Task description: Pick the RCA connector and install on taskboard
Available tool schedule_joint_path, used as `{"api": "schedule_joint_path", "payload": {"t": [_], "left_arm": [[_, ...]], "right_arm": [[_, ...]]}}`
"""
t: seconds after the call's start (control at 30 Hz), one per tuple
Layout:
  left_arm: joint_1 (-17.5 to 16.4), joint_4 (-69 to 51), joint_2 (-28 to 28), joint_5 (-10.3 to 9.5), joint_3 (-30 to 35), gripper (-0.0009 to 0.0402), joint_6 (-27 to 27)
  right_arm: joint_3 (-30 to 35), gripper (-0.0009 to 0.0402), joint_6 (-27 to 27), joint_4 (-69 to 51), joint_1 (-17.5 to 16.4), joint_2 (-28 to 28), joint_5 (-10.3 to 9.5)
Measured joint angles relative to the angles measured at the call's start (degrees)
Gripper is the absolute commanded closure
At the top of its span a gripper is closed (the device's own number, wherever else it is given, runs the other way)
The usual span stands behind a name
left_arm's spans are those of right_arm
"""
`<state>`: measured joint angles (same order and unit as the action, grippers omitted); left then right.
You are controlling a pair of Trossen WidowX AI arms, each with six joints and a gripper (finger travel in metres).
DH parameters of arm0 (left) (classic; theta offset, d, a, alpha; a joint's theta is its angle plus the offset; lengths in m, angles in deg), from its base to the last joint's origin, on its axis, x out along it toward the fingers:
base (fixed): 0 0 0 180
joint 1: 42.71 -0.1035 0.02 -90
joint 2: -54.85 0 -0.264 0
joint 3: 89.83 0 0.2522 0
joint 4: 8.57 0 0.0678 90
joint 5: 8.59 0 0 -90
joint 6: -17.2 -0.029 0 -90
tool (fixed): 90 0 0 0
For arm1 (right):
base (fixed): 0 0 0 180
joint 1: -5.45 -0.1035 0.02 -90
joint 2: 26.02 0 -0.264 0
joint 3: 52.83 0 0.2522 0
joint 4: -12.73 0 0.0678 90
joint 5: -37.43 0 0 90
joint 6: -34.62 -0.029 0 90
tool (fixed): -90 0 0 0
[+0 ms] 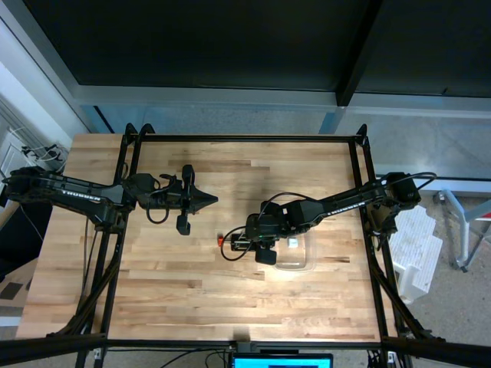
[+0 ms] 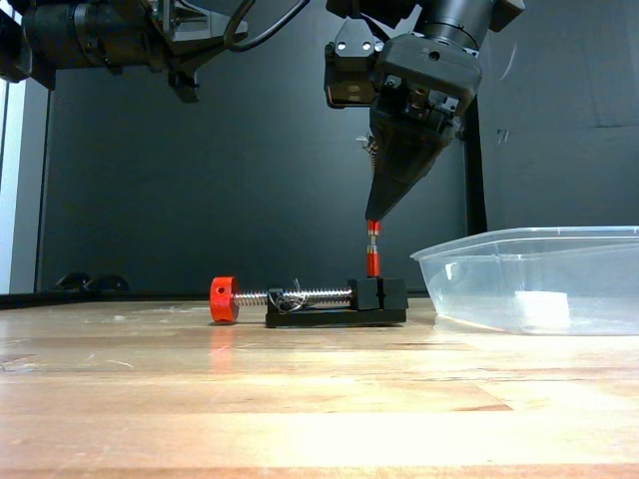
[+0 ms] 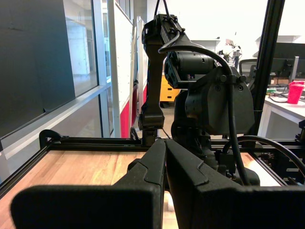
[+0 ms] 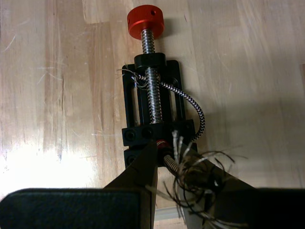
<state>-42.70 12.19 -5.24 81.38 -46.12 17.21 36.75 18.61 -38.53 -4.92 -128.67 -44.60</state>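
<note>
The taskboard is a small black block with a threaded screw and a red knob, lying on the wooden table. My right gripper points straight down over its right end and is shut on the RCA connector, a thin red plug standing upright with its lower end touching the block's top. In the right wrist view the connector shows between the fingertips at the taskboard, with frayed braided wire around it. The high view has the right gripper over the taskboard. My left gripper hovers shut at the left, holding nothing.
A clear plastic tray stands just right of the taskboard with a small white piece inside; it shows beside the right gripper in the high view too, tray. A black frame runs around the table's edges.
</note>
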Motion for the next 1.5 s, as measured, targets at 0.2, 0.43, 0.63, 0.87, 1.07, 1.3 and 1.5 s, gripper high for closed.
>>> {"api": "schedule_joint_path", "payload": {"t": [0.2, 0.43, 0.63, 0.87, 1.07, 1.3, 1.5], "left_arm": [[0.0, 0.0, 0.0, 0.02, 0.0, 0.0393, 0.0], [0.0, 0.0, 0.0, 0.02, 0.0, 0.0393, 0.0], [0.0, 0.0, 0.0, 0.0, 0.0, 0.0393, 0.0], [0.0, 0.0, 0.0, 0.02, 0.0, 0.0393, 0.0], [0.0, 0.0, 0.0, 0.02, 0.0, 0.0393, 0.0], [0.0, 0.0, 0.0, 0.0, 0.0, 0.0393, 0.0], [0.0, 0.0, 0.0, 0.0, 0.0, 0.0393, 0.0]], "right_arm": [[-0.8, 0.0392, 0.0, 1.1, 0.0, 0.0, -0.02], [-0.8, 0.0392, 0.0, 1.1, 0.0, 0.0, 0.0], [-1.2, 0.0392, 0.0, 1.8, 0.0, 0.0, 0.02], [-2.0, 0.0392, 0.0, 2.8, 0.0, 0.0, 0.04], [-2.3, 0.0392, 0.0, 3.2, 0.0, 0.0, 0.02], [-2.3, 0.0392, 0.0, 4.2, 0.0, -0.9, 0.17], [-2.3, 0.0392, 0.2, 4.5, 0.0, -1.7, 0.2]]}}
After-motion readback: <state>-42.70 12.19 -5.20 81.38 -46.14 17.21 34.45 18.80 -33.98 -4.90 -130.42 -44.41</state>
